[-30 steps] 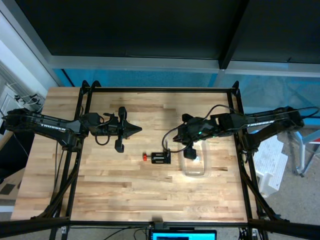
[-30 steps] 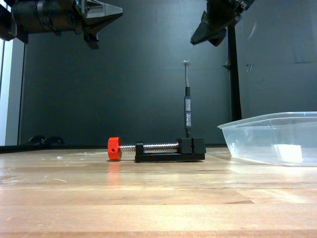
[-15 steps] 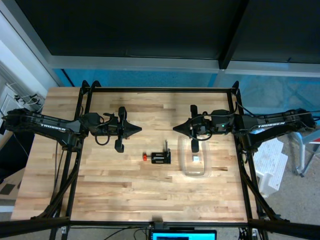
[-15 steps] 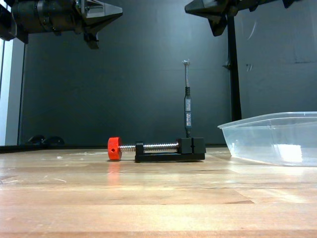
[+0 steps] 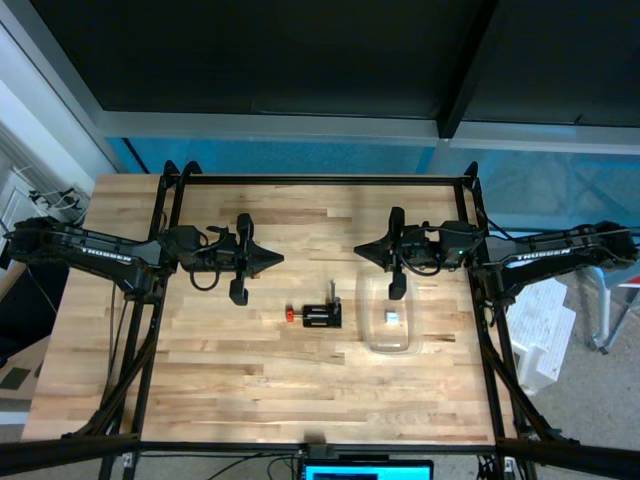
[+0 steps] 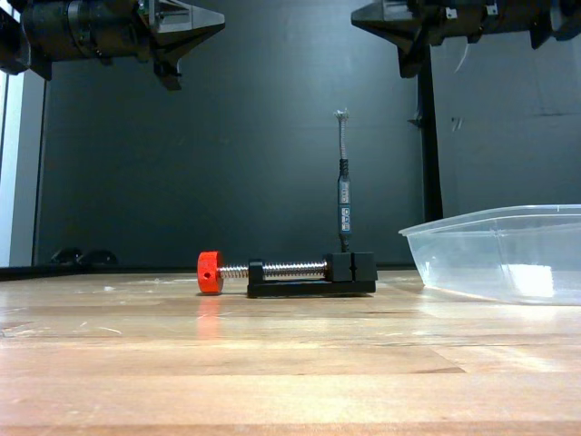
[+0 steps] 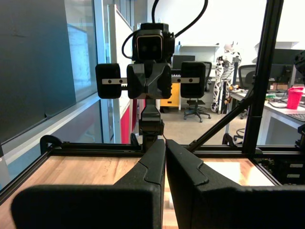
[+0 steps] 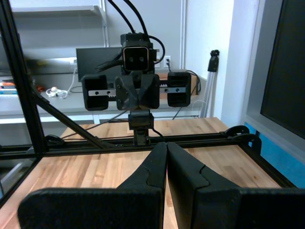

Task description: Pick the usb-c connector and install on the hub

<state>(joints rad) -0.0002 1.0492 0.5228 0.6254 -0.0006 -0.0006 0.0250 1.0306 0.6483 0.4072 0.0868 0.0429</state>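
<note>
A small black clamp [image 5: 322, 316] with a red knob [image 6: 210, 272] lies near the table's middle. The usb-c connector [image 6: 344, 202], a slim dark plug on a short braided cable stub, stands upright out of the clamp's right end, and neither gripper holds it. I cannot tell how deep it sits. My left gripper [image 5: 277, 259] hangs high over the table left of the clamp, level, pointing right, its fingers [image 7: 153, 162] pressed together on nothing. My right gripper [image 5: 360, 251] hangs high to the clamp's upper right, level, pointing left, its fingers [image 8: 156, 164] also together and empty.
A clear plastic tub [image 5: 390, 342] stands just right of the clamp, with a small white piece [image 5: 392, 317] inside it. A black frame [image 5: 320, 181] runs round the table's far and side edges. Each wrist view shows the opposite arm straight ahead.
The right gripper has lifted from its downward tilt over the tub, levelled out and drawn back slightly right. Left arm, clamp and connector have not moved.
</note>
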